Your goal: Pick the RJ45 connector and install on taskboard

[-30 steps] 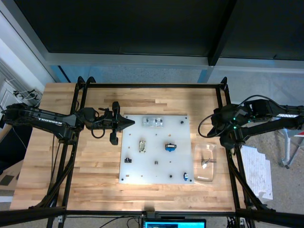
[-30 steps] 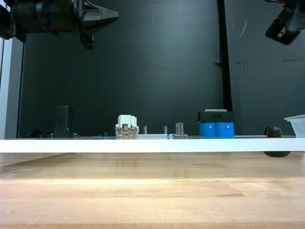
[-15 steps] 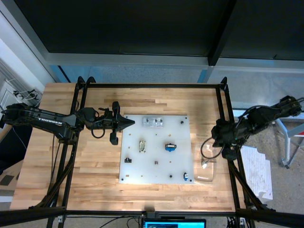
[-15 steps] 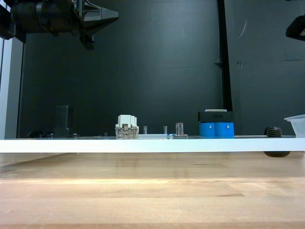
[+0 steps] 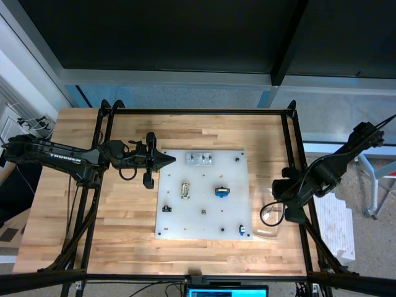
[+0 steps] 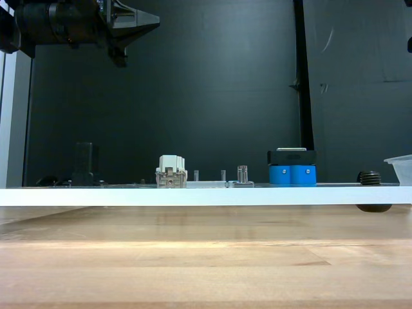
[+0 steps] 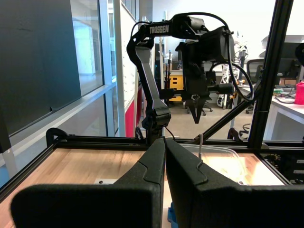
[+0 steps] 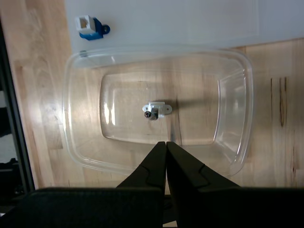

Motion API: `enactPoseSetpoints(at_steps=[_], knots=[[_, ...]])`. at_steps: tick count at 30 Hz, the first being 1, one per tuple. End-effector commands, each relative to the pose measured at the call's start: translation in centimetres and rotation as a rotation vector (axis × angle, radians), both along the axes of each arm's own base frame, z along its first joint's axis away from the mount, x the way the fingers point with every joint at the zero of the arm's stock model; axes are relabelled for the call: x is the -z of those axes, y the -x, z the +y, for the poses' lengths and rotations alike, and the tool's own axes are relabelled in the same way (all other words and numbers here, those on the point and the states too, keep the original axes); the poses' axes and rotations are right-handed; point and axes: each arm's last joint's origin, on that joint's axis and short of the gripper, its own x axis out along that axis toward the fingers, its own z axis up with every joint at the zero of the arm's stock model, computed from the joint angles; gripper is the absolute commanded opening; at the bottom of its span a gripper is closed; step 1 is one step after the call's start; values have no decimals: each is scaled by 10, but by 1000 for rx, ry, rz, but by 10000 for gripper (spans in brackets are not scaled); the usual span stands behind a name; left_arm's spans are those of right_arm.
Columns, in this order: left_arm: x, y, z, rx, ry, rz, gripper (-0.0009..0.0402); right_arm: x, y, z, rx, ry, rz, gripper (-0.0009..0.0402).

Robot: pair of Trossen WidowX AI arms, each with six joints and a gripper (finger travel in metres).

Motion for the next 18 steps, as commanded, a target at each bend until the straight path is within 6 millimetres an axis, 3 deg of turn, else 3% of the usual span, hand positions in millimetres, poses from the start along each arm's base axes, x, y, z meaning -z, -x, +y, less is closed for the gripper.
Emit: enactPoseSetpoints(at_steps=[1, 8, 18], knots=[[0, 0, 0, 0, 0, -1, 0, 2, 0, 5, 22, 13, 3, 0], [0, 0, 0, 0, 0, -1, 0, 12, 3, 18, 28, 52, 41, 17], [0, 0, 0, 0, 0, -1, 0, 24, 2, 24, 82, 126, 23, 134]])
